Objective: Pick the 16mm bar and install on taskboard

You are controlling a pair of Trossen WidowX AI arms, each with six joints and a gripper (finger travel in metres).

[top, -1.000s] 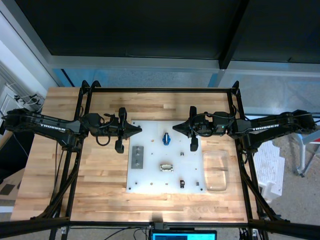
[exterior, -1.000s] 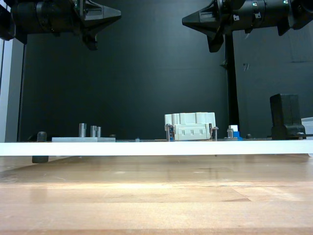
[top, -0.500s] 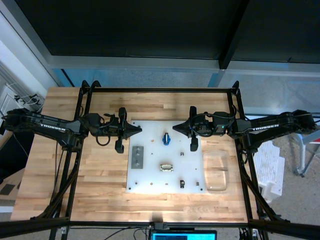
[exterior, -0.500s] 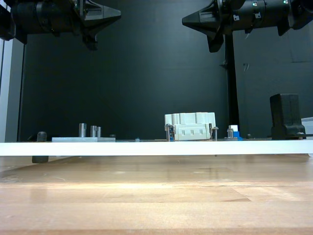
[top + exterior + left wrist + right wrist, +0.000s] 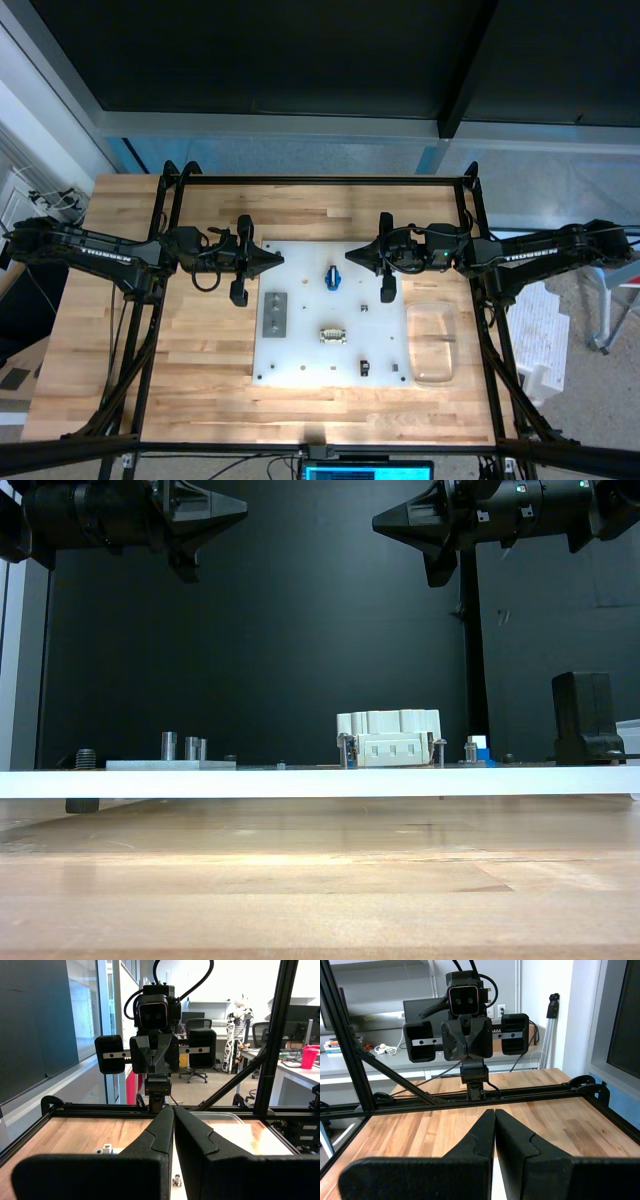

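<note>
Left tool (image 5: 278, 256) and right tool (image 5: 351, 256) both closed, high over the far half of the board (image 5: 300, 340); we judge the tiny bar (image 5: 363, 307) lies on the board nearer the right tool, axis unreadable

L wrist cam: I see L gripper (image 5: 173, 1108) fingers pressed together, high over wood table (image 5: 75, 1135). R gripper (image 5: 155, 1058) directly opposite, facing me, fingers also together.

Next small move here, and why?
Probably open the right gripper and start lowering it toward the taskboard. It and the left gripper both hang shut and empty, high above the board. The 16mm bar is too small to pick out for sure.
</note>
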